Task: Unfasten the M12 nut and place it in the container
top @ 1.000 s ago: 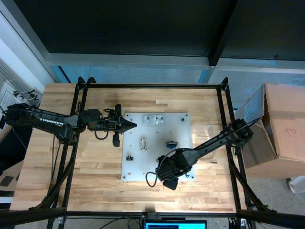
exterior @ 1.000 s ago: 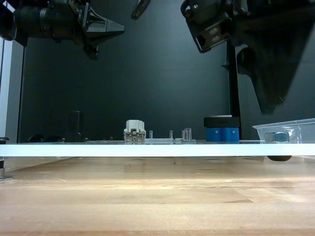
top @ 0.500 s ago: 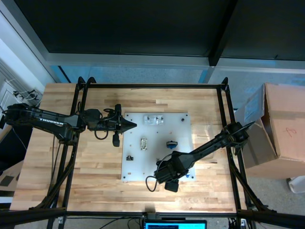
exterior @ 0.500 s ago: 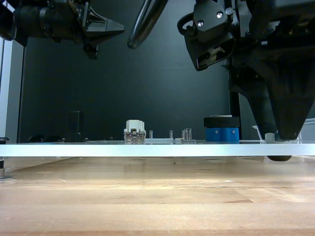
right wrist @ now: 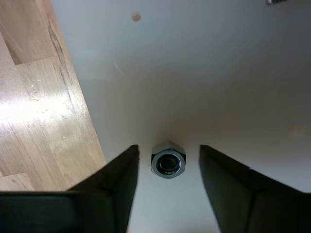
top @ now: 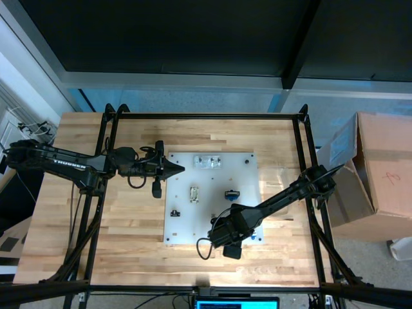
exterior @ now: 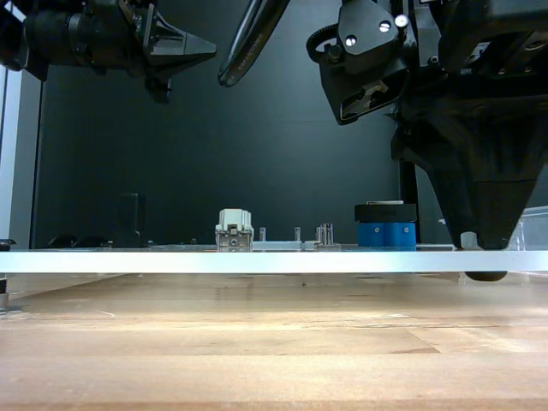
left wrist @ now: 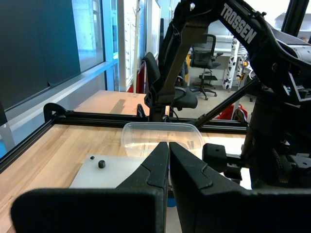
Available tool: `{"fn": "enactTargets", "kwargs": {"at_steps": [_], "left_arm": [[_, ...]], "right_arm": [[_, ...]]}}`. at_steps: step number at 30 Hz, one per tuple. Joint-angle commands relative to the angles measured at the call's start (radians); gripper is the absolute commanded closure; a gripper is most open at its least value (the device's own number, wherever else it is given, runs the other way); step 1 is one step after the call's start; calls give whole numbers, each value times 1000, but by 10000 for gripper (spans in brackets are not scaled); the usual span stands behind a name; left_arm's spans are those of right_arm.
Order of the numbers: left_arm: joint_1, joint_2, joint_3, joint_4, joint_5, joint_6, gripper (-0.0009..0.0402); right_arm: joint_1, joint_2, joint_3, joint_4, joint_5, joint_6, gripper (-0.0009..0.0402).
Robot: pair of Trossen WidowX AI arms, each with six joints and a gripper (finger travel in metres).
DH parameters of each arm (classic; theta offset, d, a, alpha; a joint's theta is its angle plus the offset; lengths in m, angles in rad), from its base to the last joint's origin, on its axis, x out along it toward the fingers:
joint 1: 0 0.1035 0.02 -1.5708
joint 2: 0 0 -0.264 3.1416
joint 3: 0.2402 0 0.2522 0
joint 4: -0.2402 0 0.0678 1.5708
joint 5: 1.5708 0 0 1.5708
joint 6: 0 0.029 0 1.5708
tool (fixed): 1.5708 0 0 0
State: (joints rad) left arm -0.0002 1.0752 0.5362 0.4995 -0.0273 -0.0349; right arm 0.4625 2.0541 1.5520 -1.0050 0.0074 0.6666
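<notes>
The black right end effector (right wrist: 168, 148) points down at the smooth white board (right wrist: 218, 73). Its fingers are apart, flanking but not touching the silver hexagonal M12 nut (right wrist: 168, 160). I cannot tell whether the nut is on its stud. The left end effector (top: 177, 169), its wedge-shaped fingers together, hovers over the board's far left part.

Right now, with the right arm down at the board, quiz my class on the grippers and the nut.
1. True or false: the right gripper, low at the near right edge of the white board, is clamped on the M12 nut.
2. The left gripper is: A) shut, high by the board's left edge; B) open, low over its middle; C) holding the nut.
3. Where is the nut?
Key: 1 false, fingers open either side. 2 A. 3 On the board between those fingers, untouched, its stud hidden.
</notes>
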Motion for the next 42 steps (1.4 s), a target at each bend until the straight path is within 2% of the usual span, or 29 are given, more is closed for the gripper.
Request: {"fn": "enactTargets", "kwargs": {"at_steps": [1,9,13,16,38,42], "left_arm": [[0,0,0,0,0,0,393],[0,0,0,0,0,0,393],[0,0,0,0,0,0,393],[0,0,0,-1,0,0,393],[0,0,0,-1,0,0,393],[0,0,0,-1,0,0,393]], "right_arm": [[0,1,1,-4,-1,-6,287],[0,-4,0,-9,-2,-77,373],[0,-6,0,-13,-2,-150,394],[0,-6,0,-15,-4,-251,390],[0,-18,0,-28,-8,-1473,386],[0,-24,0,-21,-8,-1612,386]]}}
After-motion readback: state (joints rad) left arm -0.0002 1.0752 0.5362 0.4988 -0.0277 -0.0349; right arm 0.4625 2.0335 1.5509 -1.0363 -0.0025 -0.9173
